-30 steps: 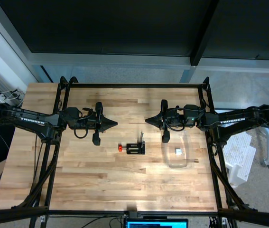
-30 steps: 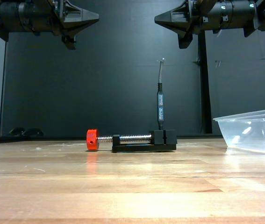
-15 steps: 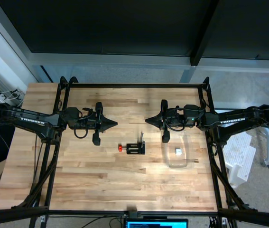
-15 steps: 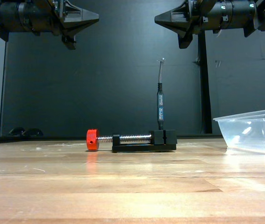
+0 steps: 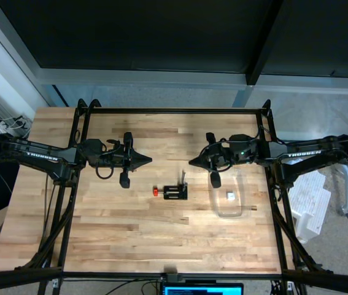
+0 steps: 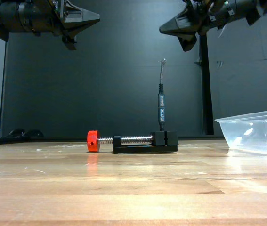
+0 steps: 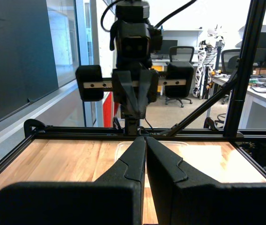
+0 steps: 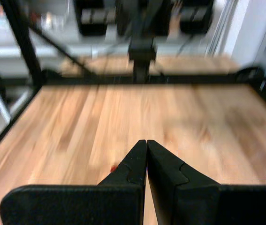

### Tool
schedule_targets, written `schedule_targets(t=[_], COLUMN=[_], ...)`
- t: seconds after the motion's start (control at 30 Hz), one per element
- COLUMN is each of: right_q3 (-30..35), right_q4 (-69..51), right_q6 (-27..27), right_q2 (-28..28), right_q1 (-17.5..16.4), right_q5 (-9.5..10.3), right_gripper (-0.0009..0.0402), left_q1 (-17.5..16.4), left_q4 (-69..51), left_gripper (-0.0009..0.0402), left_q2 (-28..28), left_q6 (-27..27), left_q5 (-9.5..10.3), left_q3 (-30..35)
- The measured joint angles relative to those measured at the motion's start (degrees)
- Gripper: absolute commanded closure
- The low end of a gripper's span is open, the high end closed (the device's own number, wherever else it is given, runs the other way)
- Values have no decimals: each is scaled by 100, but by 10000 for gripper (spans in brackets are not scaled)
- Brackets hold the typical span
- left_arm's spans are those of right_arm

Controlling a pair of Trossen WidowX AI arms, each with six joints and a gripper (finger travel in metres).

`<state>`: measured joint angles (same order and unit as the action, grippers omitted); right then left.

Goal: Remove the USB-C connector from taskboard and place in the container

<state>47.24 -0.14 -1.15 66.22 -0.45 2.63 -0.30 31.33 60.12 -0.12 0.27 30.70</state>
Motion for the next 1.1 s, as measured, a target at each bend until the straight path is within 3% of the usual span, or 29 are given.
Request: schedule_targets(t=[0.13,0.3,0.57,0.77,0.9,1.1], right_q3=[442,944,1816,2367,2625,2809], right_q4=[-1167,-2350,-3838,-4612,-4848,-4911], right_q6=[0,7,-133,-214,-319,-435], right_q2=[138,376,1001,1593,1915,2227], right_q1=[-245,-529,-654,-669,-680,-691], right_q5=[-55,-457,-463,-636,-758,-758], right_gripper=[393,393,393,390,368,307], left_q1=[0,0,0,0,0,0], left_q4=[0,0,0,0,0,2], left_gripper=[393,393,393,393,393,393], left_q2=[0,0,0,0,0,0], left_q6=[0,0,2,2,0,0], left_q5=[0,0,0,0,0,0], left_q3=[-2,0,-2,0,0,0])
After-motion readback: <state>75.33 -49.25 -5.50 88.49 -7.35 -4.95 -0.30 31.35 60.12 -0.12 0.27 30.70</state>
